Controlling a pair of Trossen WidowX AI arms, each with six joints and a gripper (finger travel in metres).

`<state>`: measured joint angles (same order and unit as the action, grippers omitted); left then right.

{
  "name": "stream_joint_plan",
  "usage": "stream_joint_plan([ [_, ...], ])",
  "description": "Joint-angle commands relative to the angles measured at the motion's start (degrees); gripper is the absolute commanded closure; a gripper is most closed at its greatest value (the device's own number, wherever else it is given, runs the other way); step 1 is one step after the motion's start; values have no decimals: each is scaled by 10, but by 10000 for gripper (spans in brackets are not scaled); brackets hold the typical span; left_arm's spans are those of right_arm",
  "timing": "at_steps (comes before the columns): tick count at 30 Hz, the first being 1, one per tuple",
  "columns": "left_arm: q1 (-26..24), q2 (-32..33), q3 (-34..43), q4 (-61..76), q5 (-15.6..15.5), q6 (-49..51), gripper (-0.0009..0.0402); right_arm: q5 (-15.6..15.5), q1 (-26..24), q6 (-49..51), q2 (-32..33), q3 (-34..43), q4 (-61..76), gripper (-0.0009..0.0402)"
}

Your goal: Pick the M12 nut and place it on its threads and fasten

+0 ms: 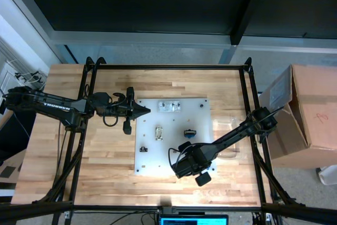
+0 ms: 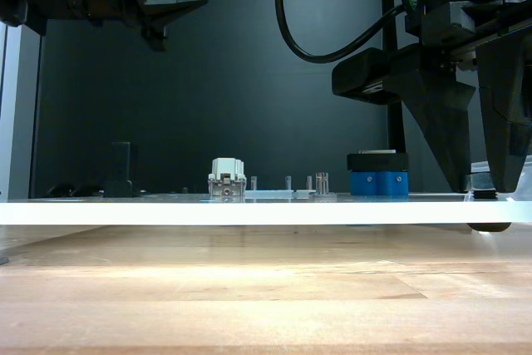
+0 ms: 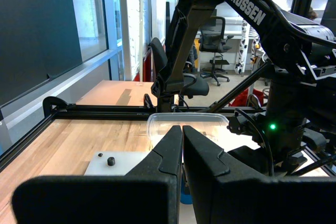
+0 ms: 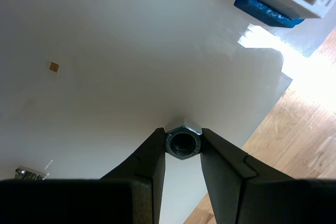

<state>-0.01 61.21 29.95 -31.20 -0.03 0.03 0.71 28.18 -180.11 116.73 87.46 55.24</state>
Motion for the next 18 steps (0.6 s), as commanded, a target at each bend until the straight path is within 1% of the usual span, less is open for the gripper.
stream_joint_plan([
  [1,0,0,0,0,0,0,393,-3,1,1,0,1,-6,373],
  [15,0,0,0,0,0,0,393,-5,1,1,0,0,0,373],
  [18,0,0,0,0,0,0,393,-8,1,2,0,0,1,366],
])
